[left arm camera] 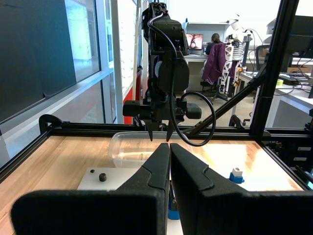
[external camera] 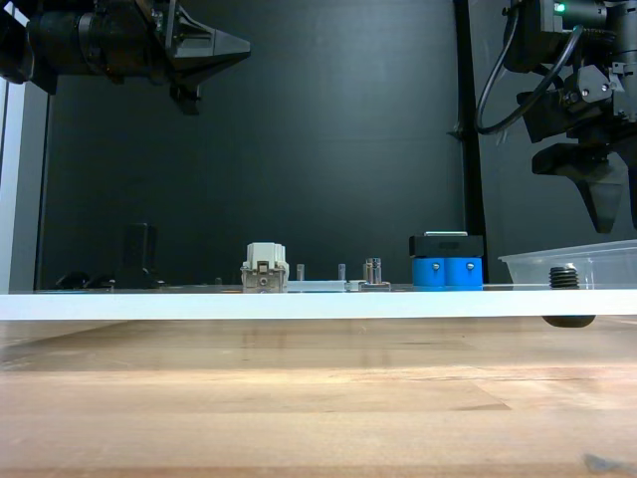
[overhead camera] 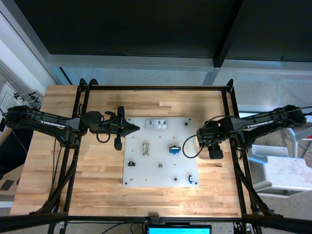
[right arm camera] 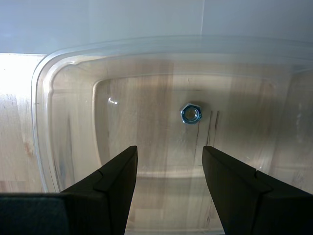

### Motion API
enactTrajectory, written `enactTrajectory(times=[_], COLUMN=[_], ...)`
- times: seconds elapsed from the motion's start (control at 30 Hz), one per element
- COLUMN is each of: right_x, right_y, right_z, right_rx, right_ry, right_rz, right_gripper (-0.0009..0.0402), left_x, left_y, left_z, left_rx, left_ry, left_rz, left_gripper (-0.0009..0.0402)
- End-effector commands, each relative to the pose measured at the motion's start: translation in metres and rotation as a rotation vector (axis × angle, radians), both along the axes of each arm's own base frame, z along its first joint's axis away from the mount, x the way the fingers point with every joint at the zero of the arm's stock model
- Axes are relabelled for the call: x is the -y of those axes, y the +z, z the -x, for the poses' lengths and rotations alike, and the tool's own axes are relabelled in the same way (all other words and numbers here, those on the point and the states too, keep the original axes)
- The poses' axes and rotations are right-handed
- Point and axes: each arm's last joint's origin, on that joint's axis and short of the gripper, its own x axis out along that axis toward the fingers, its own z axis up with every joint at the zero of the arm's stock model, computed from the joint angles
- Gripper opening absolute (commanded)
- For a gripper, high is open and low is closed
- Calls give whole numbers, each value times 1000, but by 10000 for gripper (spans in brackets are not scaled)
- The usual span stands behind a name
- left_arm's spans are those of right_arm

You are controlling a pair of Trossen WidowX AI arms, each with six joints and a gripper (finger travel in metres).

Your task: Unfasten the M12 fastener and place in the container

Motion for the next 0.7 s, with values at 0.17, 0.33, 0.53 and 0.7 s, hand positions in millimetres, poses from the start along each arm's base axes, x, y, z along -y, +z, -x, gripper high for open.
enactTrajectory(times=[0.17,0.33,0.53,0.7], right_x=[0,0,0,0], right_y=[0,0,0,0], right_z=[0,0,-1,-1], right_rx=[1,3,8,10], right_ry=[0,0,0,0], right_rz=[0,0,-1,-1], right_gripper=[183,183,183,183], left_x=[0,0,0,0], left_y=[0,0,0,0], left_z=[0,0,0,0], left_rx=[0,0,0,0], left_ry=[0,0,0,0], left_rz=[0,0,0,0], left_gripper=[0,0,0,0])
